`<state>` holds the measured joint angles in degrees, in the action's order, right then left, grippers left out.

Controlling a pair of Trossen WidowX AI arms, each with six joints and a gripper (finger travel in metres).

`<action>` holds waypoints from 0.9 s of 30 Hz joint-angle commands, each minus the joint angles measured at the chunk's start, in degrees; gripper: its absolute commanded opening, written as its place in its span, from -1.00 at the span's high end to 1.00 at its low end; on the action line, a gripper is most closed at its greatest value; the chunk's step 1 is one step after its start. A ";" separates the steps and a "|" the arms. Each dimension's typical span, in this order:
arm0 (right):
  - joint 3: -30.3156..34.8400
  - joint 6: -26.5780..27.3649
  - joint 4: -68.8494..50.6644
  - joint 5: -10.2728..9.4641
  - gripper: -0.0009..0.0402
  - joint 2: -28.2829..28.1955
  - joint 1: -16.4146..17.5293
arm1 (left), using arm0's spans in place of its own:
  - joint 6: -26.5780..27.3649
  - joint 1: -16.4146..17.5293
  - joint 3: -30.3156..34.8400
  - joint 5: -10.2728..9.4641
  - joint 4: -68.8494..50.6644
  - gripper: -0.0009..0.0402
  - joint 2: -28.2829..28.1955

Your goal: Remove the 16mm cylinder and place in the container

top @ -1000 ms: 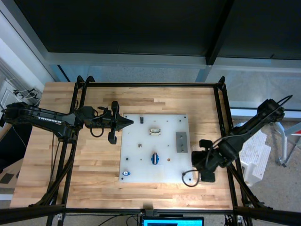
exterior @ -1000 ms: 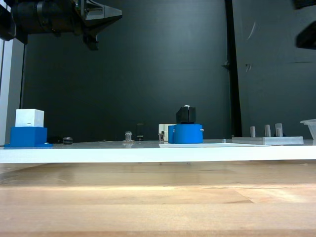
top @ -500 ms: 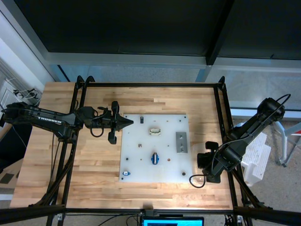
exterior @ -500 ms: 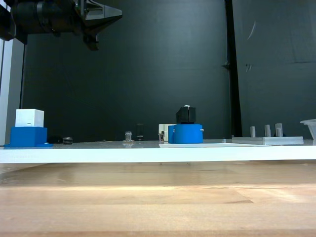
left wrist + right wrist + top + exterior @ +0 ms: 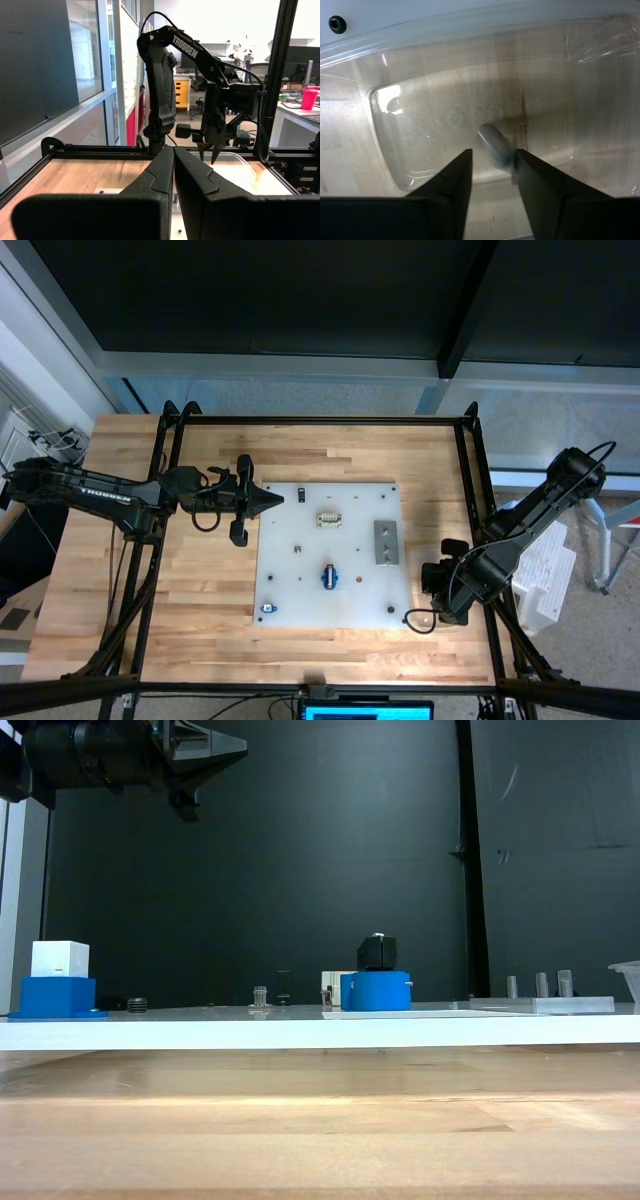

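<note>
Release step: 16mm cylinder (image 5: pixel 495 142) loose in container (image 5: pixel 560 90) beneath your right claw (image 5: pixel 492 155), spread, empty, board's (image 5: pixel 300 590) 4 o'clock. Left claw (image 5: pixel 272 499) closed, empty, 10 o'clock. Next: retract straight up.

Wooden table (image 5: pixel 200 625), dark back wall (image 5: pixel 320 840)

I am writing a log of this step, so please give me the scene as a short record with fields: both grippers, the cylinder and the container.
left gripper: shut, raised near the left edge of the white board
right gripper: open, pointing down over the container
16mm cylinder: inside the container, free of the fingers
container: clear tray on the table, right of the board
task state: cylinder appears placed
</note>
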<state>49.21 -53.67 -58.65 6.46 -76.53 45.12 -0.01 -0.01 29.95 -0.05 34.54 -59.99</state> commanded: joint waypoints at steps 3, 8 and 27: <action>-0.02 0.15 0.02 0.00 0.08 -0.07 0.04 | 0.00 0.02 0.00 0.02 0.02 0.96 -0.02; 0.00 0.15 0.02 0.00 -0.08 -0.04 0.02 | -0.02 0.02 0.00 0.02 0.02 0.96 -0.02; 0.15 0.17 -0.02 -0.04 -0.09 1.97 -0.13 | -0.02 0.02 0.00 0.02 0.02 0.96 -0.02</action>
<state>49.19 -53.49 -58.65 6.44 -75.16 45.06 -0.01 -0.01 29.95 -0.05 34.54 -59.99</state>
